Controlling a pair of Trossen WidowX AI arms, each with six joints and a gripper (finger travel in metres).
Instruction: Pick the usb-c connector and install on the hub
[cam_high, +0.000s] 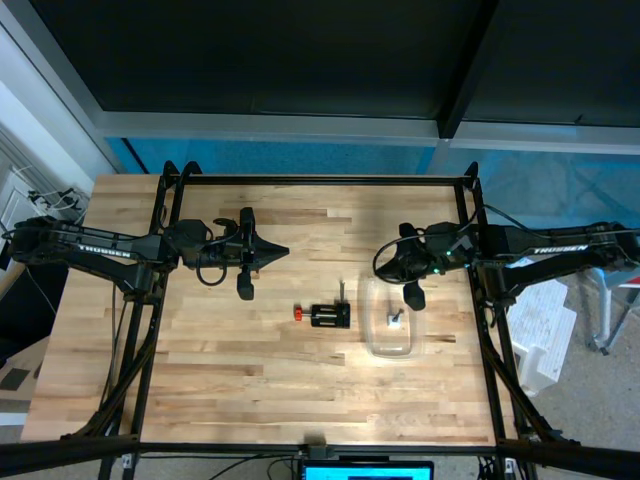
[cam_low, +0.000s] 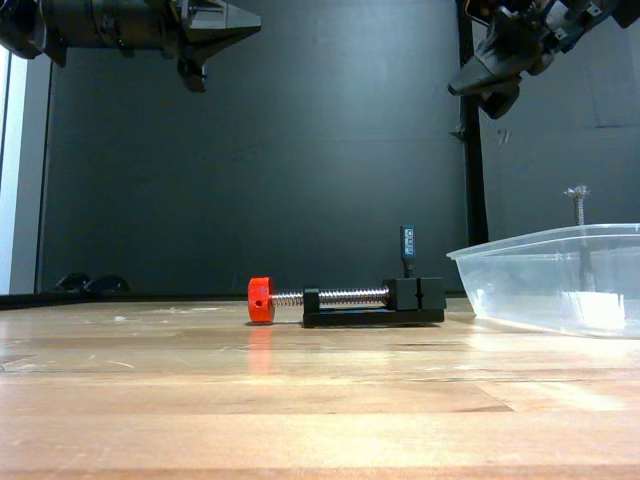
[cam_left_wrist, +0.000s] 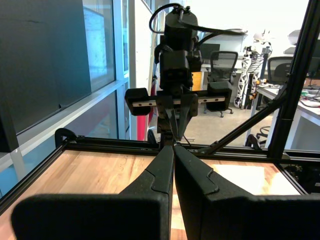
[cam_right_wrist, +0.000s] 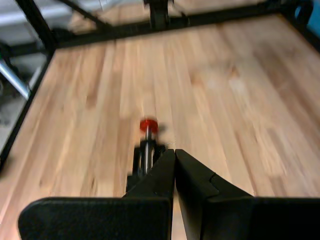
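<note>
Both my pincers are pressed together: right gripper (cam_high: 414, 298) over the clear tray's (cam_high: 390, 355) far rim, left gripper (cam_high: 286, 251) high toward the table's (cam_high: 200, 350) left edge. The usb-c connector (cam_high: 396, 319) is, I think, that dark speck in the tray. Tiny, light, stiff, slippy; I'd pinch its flat sides.

worktop (cam_high: 240, 390): pale wooden planks; black frame rails along its edges | hub (cam_high: 332, 317): lies flat near the middle; red-orange knob (cam_high: 298, 314) points toward the left arm's side | clear plastic tray (cam_high: 392, 352): rests near the hub, on the right arm's side; not touching it
</note>
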